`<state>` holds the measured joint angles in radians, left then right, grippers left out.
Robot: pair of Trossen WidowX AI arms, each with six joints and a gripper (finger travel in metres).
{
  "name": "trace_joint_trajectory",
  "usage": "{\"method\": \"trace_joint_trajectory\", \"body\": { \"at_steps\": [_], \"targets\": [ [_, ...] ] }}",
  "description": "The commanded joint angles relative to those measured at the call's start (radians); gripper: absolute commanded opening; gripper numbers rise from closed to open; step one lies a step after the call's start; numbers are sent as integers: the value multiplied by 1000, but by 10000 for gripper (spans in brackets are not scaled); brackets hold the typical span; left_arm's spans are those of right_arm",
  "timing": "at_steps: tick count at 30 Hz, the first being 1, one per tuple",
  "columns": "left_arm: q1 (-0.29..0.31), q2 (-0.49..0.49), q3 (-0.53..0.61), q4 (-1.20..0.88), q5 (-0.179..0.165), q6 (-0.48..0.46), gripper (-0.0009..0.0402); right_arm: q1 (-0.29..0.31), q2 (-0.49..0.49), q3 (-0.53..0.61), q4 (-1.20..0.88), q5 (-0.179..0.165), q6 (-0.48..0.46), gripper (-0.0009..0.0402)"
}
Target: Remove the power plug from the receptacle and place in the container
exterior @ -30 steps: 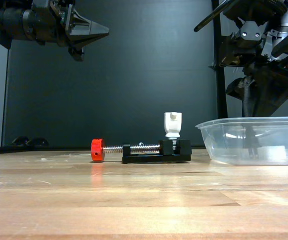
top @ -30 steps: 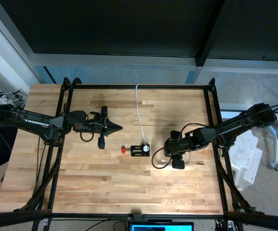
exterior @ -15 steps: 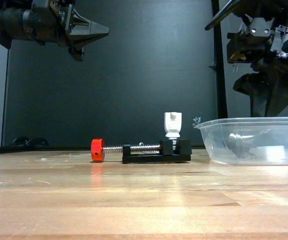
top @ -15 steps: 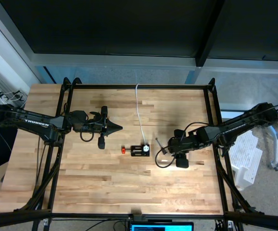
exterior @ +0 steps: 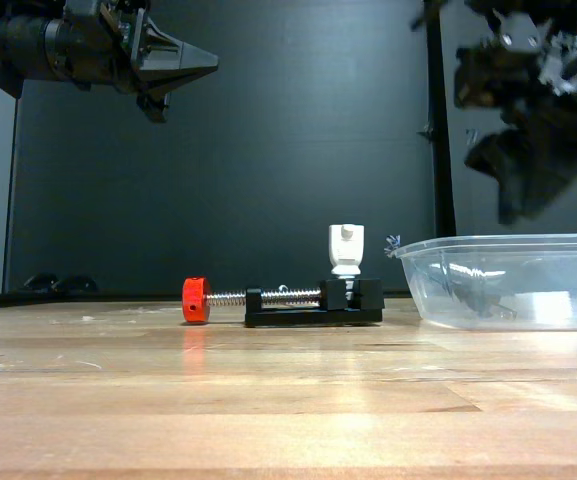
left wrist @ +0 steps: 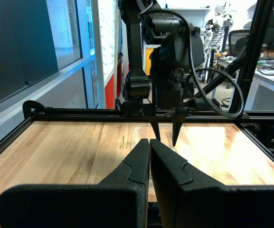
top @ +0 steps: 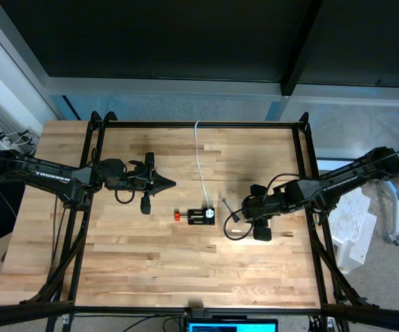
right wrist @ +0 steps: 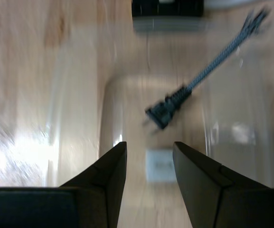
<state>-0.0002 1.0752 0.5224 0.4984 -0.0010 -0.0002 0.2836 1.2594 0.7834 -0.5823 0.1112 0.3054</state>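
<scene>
The power plug [right wrist: 167,110] lies loose inside the container [right wrist: 106,109], a clear tray, and its thin tail [exterior: 394,242] sticks out over the rim nearest the receptacle. The receptacle [top: 200,215] is a black block with a white socket [exterior: 346,248] and an orange-red end [exterior: 196,300]. It sits mid-table, left of the container [exterior: 508,280]. My right gripper [right wrist: 148,143] hangs open above the tray and holds nothing; the high view shows the right gripper [top: 246,209] just right of the plug [top: 229,209]. My left gripper [top: 168,183] is shut and empty, held high, left of and behind the block.
A long white cable [top: 199,155] runs from the receptacle to the table's far edge. A black metal frame [top: 303,173] borders the table. A small white tag [right wrist: 159,165] lies on the tray's floor.
My right gripper has let go of the plug, which now lies in the tray, then risen and drawn back to the right. The left arm has not moved.
</scene>
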Motion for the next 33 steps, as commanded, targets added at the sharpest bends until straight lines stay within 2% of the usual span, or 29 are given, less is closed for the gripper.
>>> {"method": "trace_joint_trajectory", "body": {
  "at_steps": [1,8,9,11,12,13,17,27,33],
  "targets": [
    [0,0,0,0,0,0,0,-14,-32,43,20,53,-51,97],
    [0,0,0,0,0,0,0,-95,-54,162,56,48,-170,26],
    [0,0,0,0,0,0,0,-104,-54,167,77,40,-185,16],
    [0,0,0,0,0,0,0,-121,-58,165,137,-7,-204,-4],
    [0,0,0,0,0,0,0,-127,-58,158,179,-30,-211,0],
    [0,0,0,0,0,0,0,-132,-61,148,221,-34,-212,4],
    [0,0,0,1,0,0,0,-142,-76,108,384,-33,-243,-2],
    [0,0,0,0,0,0,0,-209,-82,46,700,-26,-287,0],
    [0,0,0,0,0,0,0,-229,-100,-21,852,-40,-276,0]
  ]
}}
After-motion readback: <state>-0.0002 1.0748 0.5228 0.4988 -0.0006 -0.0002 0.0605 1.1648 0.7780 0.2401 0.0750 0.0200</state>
